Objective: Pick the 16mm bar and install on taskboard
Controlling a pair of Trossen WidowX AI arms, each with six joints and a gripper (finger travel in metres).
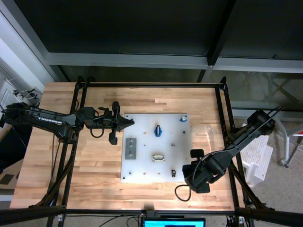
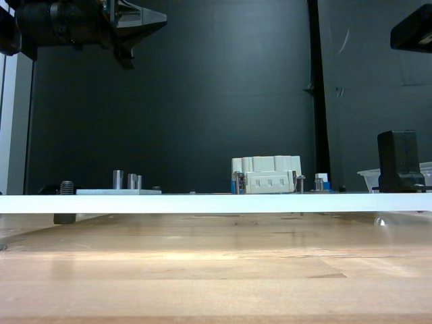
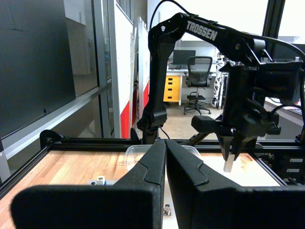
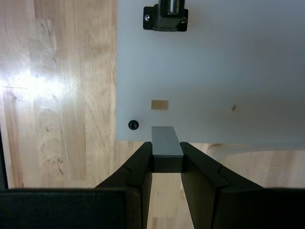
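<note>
**Finding.** The right tool (image 4: pixel 167 149) is clenched on the bar (image 4: pixel 166 137). The bar hangs on end between the fingers, its grey end face toward the wrist camera. It is over the near right corner of the board (image 1: pixel 142 176), clear of any seat, and overlaps the board's edge in the wrist view. The left tool (image 1: pixel 124 123) hangs high over the board's left edge, fingers pressed together on nothing.

**Assessment.** The step in hand is carrying the bar to its seat. The small rectangular slot (image 4: pixel 159 104) just inboard of the edge appears to be that seat, though this is unconfirmed. The bar sits slightly to one side of the slot's line. A short inward shift with a small sideways correction is called for before lowering.

**Recommendations.**
- Keep the bar upright and its flats square to the slot.
- Descend slowly and let go only once the bar has bottomed.

**Risks.**
- A tilted bar may catch the slot rim or skate across the board.
- The screw (image 4: pixel 134 125) near the slot should be given room.
</note>
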